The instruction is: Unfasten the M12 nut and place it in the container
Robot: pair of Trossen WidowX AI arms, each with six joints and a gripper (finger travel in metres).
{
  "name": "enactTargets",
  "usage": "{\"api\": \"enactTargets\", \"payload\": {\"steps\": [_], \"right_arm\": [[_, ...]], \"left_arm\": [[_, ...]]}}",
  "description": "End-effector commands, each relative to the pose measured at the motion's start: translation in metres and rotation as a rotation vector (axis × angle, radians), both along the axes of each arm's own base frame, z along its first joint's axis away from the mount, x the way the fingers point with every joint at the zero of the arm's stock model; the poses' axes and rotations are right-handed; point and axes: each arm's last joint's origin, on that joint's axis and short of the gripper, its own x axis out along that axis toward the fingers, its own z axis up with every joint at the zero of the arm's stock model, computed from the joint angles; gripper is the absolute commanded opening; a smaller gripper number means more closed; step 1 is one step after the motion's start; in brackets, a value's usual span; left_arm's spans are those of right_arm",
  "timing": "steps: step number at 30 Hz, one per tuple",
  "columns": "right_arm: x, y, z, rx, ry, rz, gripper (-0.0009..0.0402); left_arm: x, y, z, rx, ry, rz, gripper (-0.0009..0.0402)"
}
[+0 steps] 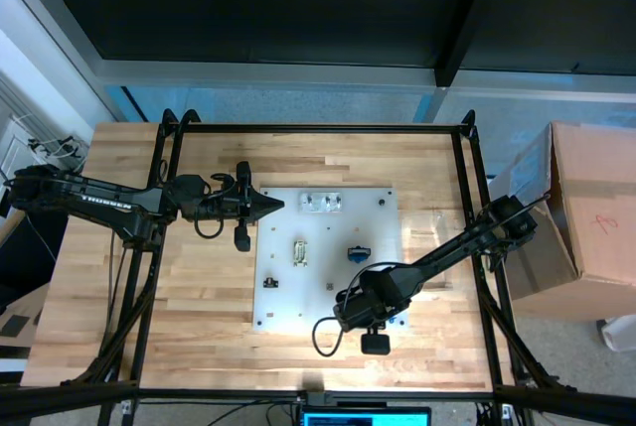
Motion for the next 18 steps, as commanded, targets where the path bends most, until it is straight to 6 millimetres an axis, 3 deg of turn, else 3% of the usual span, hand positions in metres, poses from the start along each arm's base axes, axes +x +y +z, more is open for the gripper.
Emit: {"api": "enactTargets", "payload": {"steps": [1, 18], "right_arm": [[0.0006, -0.0011, -0.0006, -0.012, -0.003, -0.004, 0.0], [0.0002, -0.0034, -0.0012, -0.041, -0.003, -0.012, 0.0]], "left_arm": [[0.0, 0.0, 0.0, 0.0, 0.0, 0.0, 0.0], [0.0, 0.0, 0.0002, 0.0, -0.001, 0.0, 0.0]]}}
